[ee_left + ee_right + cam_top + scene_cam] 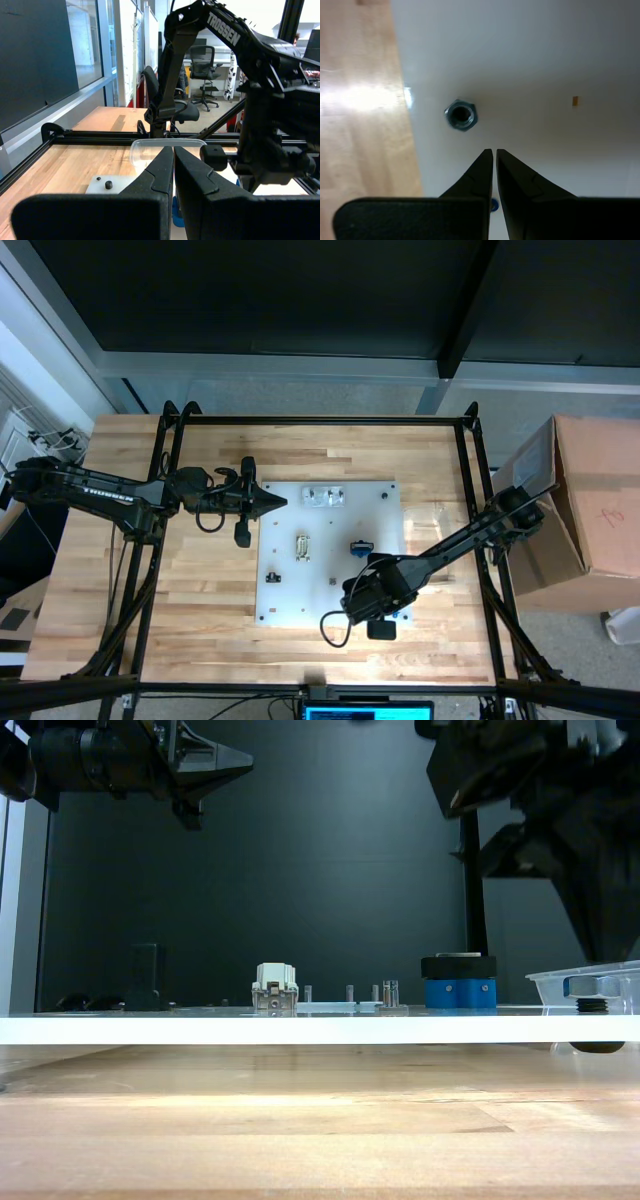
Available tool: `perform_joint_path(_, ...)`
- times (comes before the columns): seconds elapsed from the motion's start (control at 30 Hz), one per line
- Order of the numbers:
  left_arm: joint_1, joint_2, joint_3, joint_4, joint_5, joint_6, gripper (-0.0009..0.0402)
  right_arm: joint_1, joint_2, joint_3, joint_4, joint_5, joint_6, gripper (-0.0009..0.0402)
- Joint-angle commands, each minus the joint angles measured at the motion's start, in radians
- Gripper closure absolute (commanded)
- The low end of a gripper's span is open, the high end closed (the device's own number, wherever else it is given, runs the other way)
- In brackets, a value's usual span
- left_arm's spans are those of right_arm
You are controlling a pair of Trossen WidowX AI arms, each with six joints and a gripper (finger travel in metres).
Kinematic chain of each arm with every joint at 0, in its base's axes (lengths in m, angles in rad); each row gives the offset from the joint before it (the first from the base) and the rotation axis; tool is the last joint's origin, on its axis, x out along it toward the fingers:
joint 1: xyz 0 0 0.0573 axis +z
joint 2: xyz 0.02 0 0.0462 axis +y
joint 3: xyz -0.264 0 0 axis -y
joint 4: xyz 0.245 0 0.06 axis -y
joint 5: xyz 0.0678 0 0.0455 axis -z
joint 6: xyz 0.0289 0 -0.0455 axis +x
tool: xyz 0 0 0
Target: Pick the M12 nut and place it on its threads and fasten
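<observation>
Silver, small and six-sided, the M12 nut (597,986) sat on its stud, on top of the short black ribbed stud (597,1006) that stood fixed near the near right edge of the flat white task board (290,605), which lay on the pale wooden worktop (210,590). In the low view the nut seemed to lie inside the clear plastic tray (548,982) (the stud merely stood in front of that tray). The right wrist view showed it from above, level on the white surface with its dark bore facing up. Ribs showed beneath the nut, so it was not run fully down.

The right gripper (494,151) hung above the nut and a little to one side, its fingers pressed together on nothing. The nut lay beyond the tips, free of them. The left gripper (173,149) was held high over the board's left edge, well apart from the stud, its fingers likewise pressed together and empty.

Judged from that, picking and placing looked done, and the fastening looked begun at most. What seemed left was more turning, to carry the nut down over the exposed ribs.
</observation>
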Motion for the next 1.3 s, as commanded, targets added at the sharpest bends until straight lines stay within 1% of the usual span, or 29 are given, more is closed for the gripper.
perform_joint_path(0.03,0.000,0.000,0.000,0.000,0.000,0.000,0.0393,0.000,0.022,0.001,0.017,0.003,-0.005,0.0394)
perform_joint_path(0.2,0.000,0.000,0.000,0.000,0.000,0.000,0.0393,0.000,0.028,0.001,0.037,0.010,-0.003,0.0393)
perform_joint_path(0.4,0.000,0.000,0.000,0.000,0.000,0.000,0.0393,0.000,0.027,0.001,0.051,0.004,-0.003,0.0393)
perform_joint_path(0.43,0.000,0.000,0.000,0.000,0.000,0.000,0.0393,0.000,0.027,0.001,0.057,-0.020,-0.005,0.0393)
perform_joint_path(0.47,0.000,0.000,0.000,0.000,0.000,0.000,0.0393,-0.001,0.027,0.001,0.063,-0.061,-0.014,0.0393)
perform_joint_path(0.53,0.000,0.000,0.000,0.000,0.000,0.000,0.0393,-0.001,0.027,0.001,0.064,-0.183,-0.046,0.0393)
perform_joint_path(0.57,0.000,0.000,0.000,0.000,0.000,0.000,0.0393,-0.002,0.027,0.001,0.062,-0.226,-0.064,0.0393)
perform_joint_path(0.6,0.000,0.000,0.000,0.000,0.000,0.000,0.0393,-0.002,0.027,0.001,0.060,-0.248,-0.075,0.0393)
perform_joint_path(0.67,0.000,0.000,0.000,0.000,0.000,0.000,0.0393,-0.002,0.026,0.001,0.056,-0.238,-0.094,0.0393)
perform_joint_path(0.7,0.000,0.000,0.000,0.000,0.000,0.000,0.0393,-0.002,0.026,0.001,0.053,-0.223,-0.093,0.0393)
perform_joint_path(0.73,0.000,0.000,0.000,0.000,0.000,0.000,0.0393,-0.002,0.026,0.001,0.050,-0.199,-0.087,0.0393)
perform_joint_path(0.87,0.000,0.000,0.000,0.000,0.000,0.000,0.0393,-0.003,0.024,0.002,0.033,-0.075,-0.043,0.0393)
perform_joint_path(0.97,0.000,0.000,0.000,0.000,0.000,0.000,0.0393,-0.003,0.019,0.002,0.031,-0.002,-0.026,0.0393)
perform_joint_path(1.07,0.000,0.000,0.000,0.000,0.000,0.000,0.0393,-0.006,0.013,0.002,0.041,0.005,-0.031,0.0393)
perform_joint_path(1.13,0.000,0.000,0.000,0.000,0.000,0.000,0.0393,-0.007,0.013,0.002,0.049,0.028,-0.039,0.0393)
perform_joint_path(1.3,0.000,0.000,0.000,0.000,0.000,0.000,0.0393,-0.007,0.016,0.002,0.077,0.026,-0.064,0.0393)
